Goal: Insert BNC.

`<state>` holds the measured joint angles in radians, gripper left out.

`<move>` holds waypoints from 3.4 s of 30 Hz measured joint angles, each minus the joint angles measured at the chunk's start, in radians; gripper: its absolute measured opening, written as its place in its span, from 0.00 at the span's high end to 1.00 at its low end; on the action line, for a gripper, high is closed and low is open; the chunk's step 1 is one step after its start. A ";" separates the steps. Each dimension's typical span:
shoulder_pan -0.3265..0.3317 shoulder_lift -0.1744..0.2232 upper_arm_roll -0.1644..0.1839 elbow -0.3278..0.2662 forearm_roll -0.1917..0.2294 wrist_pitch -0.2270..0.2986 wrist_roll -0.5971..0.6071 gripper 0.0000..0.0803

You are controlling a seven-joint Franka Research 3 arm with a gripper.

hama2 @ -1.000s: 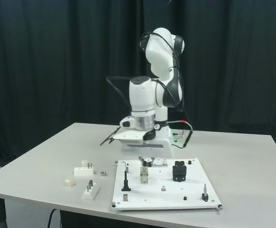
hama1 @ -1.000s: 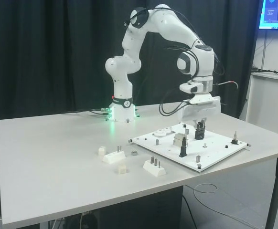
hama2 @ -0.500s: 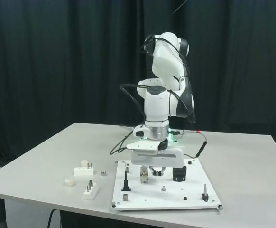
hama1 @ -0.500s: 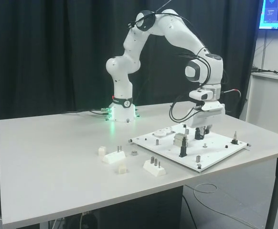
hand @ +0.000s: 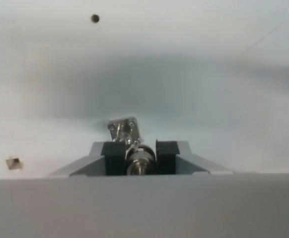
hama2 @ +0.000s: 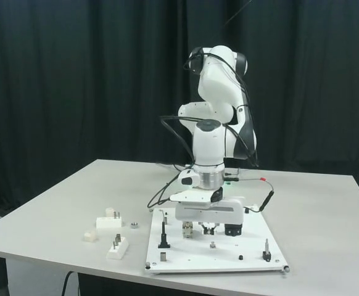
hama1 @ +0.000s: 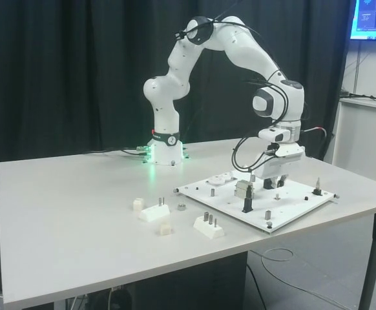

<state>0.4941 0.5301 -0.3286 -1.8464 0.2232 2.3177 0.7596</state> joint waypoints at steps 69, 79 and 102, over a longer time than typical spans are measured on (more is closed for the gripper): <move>-0.005 0.040 0.044 -0.012 -0.089 0.068 0.144 0.85; -0.020 0.040 0.052 -0.013 -0.087 0.068 0.127 0.85; -0.056 0.039 0.073 -0.013 -0.041 0.068 0.071 0.85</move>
<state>0.4383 0.5687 -0.2558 -1.8589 0.1819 2.3861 0.8310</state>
